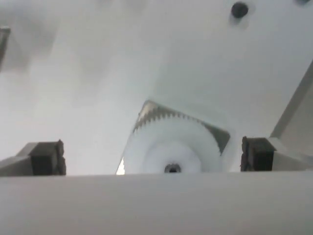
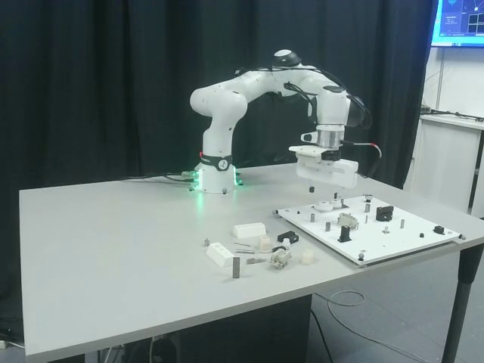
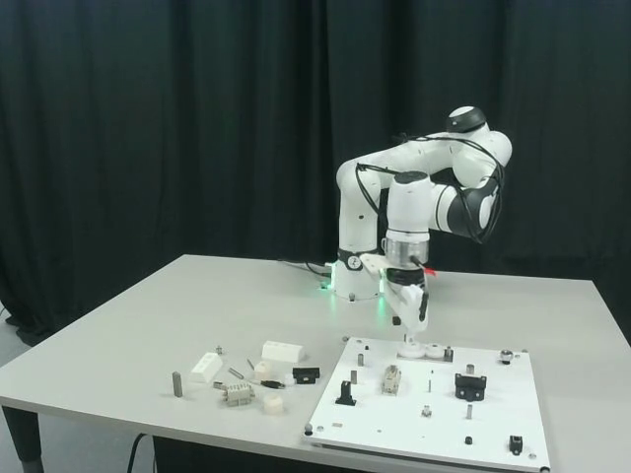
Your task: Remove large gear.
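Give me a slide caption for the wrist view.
Open gripper poised above the large gear on the white board.

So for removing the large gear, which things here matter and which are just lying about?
Job in hand:
- large gear
- white board it sits on
- gripper, jaws open either side of the gear

Lying about:
- white blocks and small parts on the grey table
- black fixtures elsewhere on the board

You see 1 large gear (image 1: 171,149), 1 white board (image 3: 493,419), and 2 white blocks (image 3: 205,368) (image 3: 282,351) on 1 table (image 3: 148,325).
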Controlling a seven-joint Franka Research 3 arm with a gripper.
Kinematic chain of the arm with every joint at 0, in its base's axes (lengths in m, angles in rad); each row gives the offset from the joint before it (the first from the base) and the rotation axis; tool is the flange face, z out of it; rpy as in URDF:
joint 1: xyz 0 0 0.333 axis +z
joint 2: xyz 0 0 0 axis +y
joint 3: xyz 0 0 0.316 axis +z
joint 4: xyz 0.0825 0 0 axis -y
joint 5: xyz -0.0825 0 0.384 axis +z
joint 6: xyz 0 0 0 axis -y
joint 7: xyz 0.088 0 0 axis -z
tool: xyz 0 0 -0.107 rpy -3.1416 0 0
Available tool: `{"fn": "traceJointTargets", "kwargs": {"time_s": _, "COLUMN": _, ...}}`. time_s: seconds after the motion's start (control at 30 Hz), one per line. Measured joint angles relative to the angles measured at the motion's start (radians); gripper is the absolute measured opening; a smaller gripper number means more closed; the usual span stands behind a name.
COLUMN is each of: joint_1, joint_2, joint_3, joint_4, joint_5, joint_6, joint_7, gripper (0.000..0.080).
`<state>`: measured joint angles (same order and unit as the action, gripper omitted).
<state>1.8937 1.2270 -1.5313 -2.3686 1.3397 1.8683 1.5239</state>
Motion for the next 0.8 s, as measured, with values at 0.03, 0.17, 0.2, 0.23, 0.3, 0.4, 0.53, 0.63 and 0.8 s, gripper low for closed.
{"fn": "traceJointTargets", "kwargs": {"time_s": 0.03, "joint_1": 0.000, "joint_2": -0.002, "joint_3": 0.004, "joint_4": 0.001, "joint_5": 0.004, "joint_6": 0.000, "joint_7": 0.004, "gripper": 0.0800}}
{"fn": "traceJointTargets", "kwargs": {"time_s": 0.17, "joint_1": 0.000, "joint_2": -0.009, "joint_3": 0.020, "joint_4": 0.006, "joint_5": 0.013, "joint_6": 0.000, "joint_7": 0.020, "gripper": 0.0800}}
{"fn": "traceJointTargets", "kwargs": {"time_s": 0.2, "joint_1": 0.000, "joint_2": -0.011, "joint_3": 0.023, "joint_4": 0.007, "joint_5": 0.016, "joint_6": 0.000, "joint_7": 0.024, "gripper": 0.0800}}
{"fn": "traceJointTargets", "kwargs": {"time_s": 0.23, "joint_1": 0.001, "joint_2": -0.012, "joint_3": 0.026, "joint_4": 0.008, "joint_5": 0.019, "joint_6": 0.000, "joint_7": 0.027, "gripper": 0.0800}}
{"fn": "traceJointTargets", "kwargs": {"time_s": 0.3, "joint_1": 0.001, "joint_2": -0.014, "joint_3": 0.032, "joint_4": 0.010, "joint_5": 0.025, "joint_6": 0.000, "joint_7": 0.036, "gripper": 0.0800}}
{"fn": "traceJointTargets", "kwargs": {"time_s": 0.4, "joint_1": 0.002, "joint_2": -0.015, "joint_3": 0.040, "joint_4": 0.012, "joint_5": 0.029, "joint_6": 0.000, "joint_7": 0.050, "gripper": 0.0800}}
{"fn": "traceJointTargets", "kwargs": {"time_s": 0.53, "joint_1": 0.005, "joint_2": -0.017, "joint_3": 0.051, "joint_4": 0.013, "joint_5": 0.029, "joint_6": 0.000, "joint_7": 0.063, "gripper": 0.0800}}
{"fn": "traceJointTargets", "kwargs": {"time_s": 0.63, "joint_1": 0.007, "joint_2": -0.017, "joint_3": 0.059, "joint_4": 0.013, "joint_5": 0.029, "joint_6": 0.000, "joint_7": 0.068, "gripper": 0.0800}}
{"fn": "traceJointTargets", "kwargs": {"time_s": 0.8, "joint_1": 0.007, "joint_2": -0.017, "joint_3": 0.072, "joint_4": 0.012, "joint_5": 0.028, "joint_6": 0.004, "joint_7": 0.070, "gripper": 0.0800}}
